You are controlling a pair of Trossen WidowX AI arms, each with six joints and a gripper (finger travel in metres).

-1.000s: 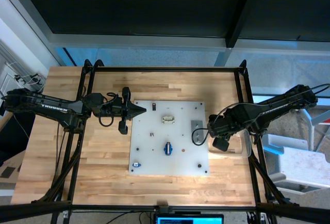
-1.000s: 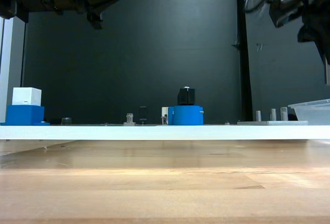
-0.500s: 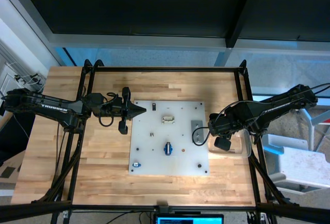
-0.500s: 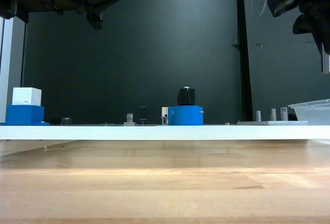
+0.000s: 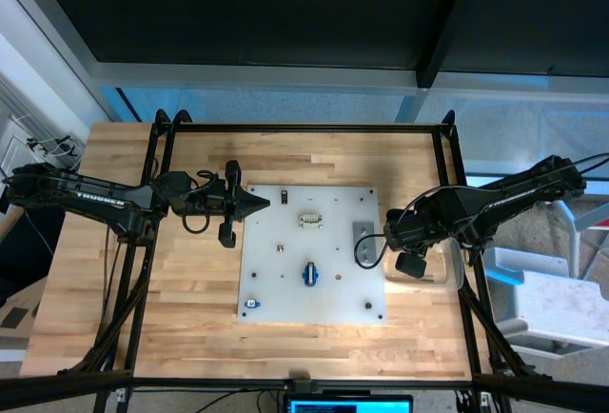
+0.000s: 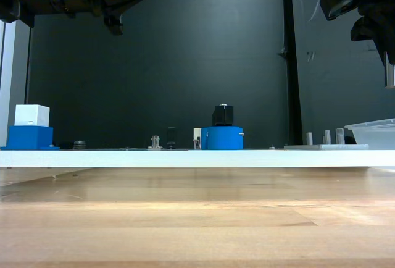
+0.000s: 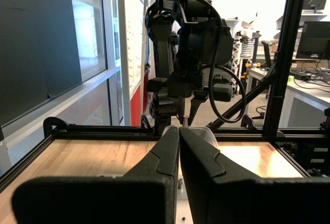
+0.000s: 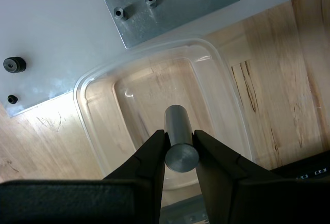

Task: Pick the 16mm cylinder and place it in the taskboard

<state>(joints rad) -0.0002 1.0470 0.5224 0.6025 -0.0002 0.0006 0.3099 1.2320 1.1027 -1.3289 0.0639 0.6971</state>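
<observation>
Wide shot first: the table point(image 5: 190, 337) carries the board point(image 5: 285, 280) at its middle, and the bin point(image 5: 447, 275) sits tight against the board's right edge. The left gripper point(image 5: 249, 203) hangs over the board's left edge near the far corner, fingers pressed together on nothing. It's parked, and it's no threat where it is.

All the action is on the right. The right gripper point(image 8: 179, 133) hovers high over the bin, just off the board's right edge, clamped on the cylinder point(image 8: 178, 126). The cylinder lies roughly in line with the fingers, one flat end facing the wrist camera and the other pointing down into the bin.

Now the dangers. The fingers pinch a smooth, round side, so a quick swing toward the board could let the cylinder slide or tip in the grip. If it slips here it falls into the bin; farther over, it lands on the board and rolls.

Next worry: the block point(image 8: 170, 2) at the board's right edge has small pegs point(image 6: 327, 137) standing on it. A low crossing could clip them or the bin's rim.

Smallest margin last. I can't tell which hole takes it, but any tilt at the mouth and it will jam, not seat.
</observation>
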